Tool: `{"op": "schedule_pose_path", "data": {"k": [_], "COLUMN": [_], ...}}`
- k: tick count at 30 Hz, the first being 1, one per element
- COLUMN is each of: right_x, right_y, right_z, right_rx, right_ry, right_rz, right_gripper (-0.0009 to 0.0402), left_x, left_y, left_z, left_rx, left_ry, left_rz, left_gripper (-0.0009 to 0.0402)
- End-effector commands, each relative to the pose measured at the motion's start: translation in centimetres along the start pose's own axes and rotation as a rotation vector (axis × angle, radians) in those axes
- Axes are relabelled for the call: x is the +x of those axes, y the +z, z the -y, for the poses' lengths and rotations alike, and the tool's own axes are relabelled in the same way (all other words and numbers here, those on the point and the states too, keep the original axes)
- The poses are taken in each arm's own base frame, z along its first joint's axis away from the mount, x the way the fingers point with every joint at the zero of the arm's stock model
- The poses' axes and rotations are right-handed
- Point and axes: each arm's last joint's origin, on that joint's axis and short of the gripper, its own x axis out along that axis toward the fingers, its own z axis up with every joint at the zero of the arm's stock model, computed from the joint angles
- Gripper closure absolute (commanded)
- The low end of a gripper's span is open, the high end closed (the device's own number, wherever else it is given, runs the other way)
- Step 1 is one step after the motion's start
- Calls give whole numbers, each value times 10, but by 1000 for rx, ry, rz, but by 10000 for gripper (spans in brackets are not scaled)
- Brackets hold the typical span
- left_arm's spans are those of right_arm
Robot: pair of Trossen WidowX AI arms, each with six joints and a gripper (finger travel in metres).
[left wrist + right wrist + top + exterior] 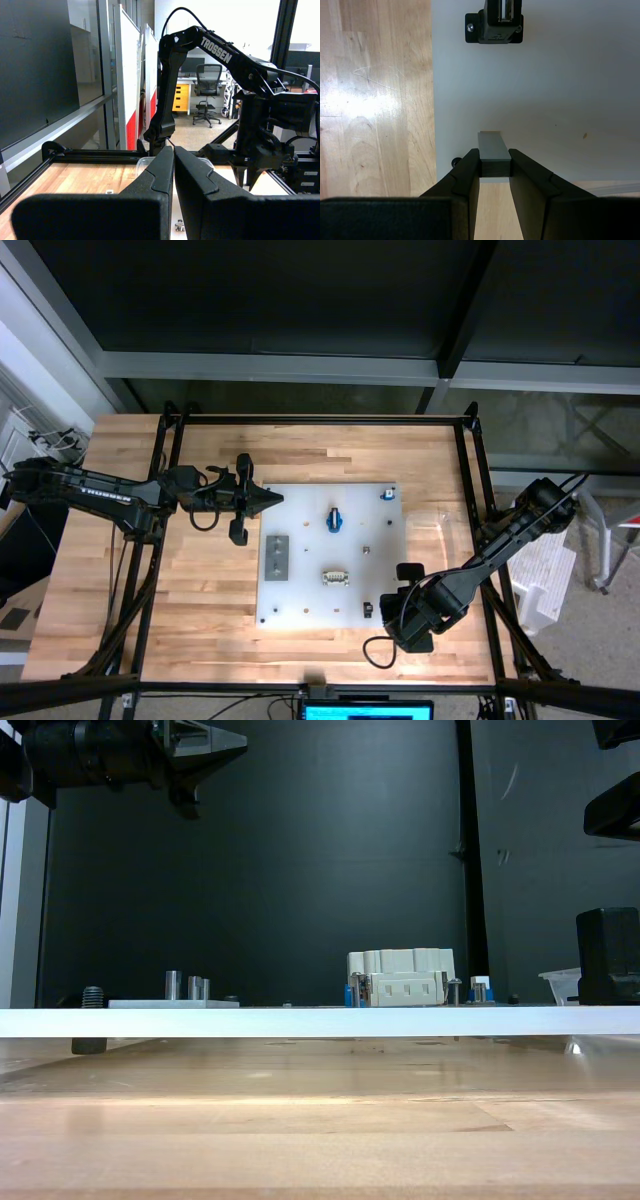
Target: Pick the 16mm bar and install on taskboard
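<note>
The 16mm bar (494, 156), a short grey metal piece, is held between the fingers (465, 175) of my right gripper (494, 165), which is shut on it. It hangs over the white taskboard (545, 90) close to the board's near right corner, clear of any seat. In the high view the right gripper (402, 608) sits over that corner and hides the bar. My left gripper (268, 500) hovers high over the board's far left edge, pointing right. Its fingers (155, 175) are shut together with nothing between them.
On the taskboard (300, 615) stand a grey block with pegs (276, 558), a blue knob (334, 519), a beige connector (335, 578) and a small black fixture (495, 22). Black frame posts run along both table sides.
</note>
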Motion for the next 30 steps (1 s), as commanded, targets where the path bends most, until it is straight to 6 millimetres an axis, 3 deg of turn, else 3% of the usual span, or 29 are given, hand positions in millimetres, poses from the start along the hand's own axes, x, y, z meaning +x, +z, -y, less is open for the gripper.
{"op": "schedule_pose_path", "data": {"k": [1, 30], "right_x": [1, 1], "right_y": [0, 0], "right_z": [1, -2], "right_rx": [6, 34], "right_ry": [-14, 16], "right_rz": [1, 5], "right_gripper": [389, 389], "left_x": [0, 0], "left_y": [0, 0], "left_z": [0, 0], "left_rx": [0, 0], "left_ry": [0, 0], "left_rz": [0, 0], "left_gripper": [393, 393]}}
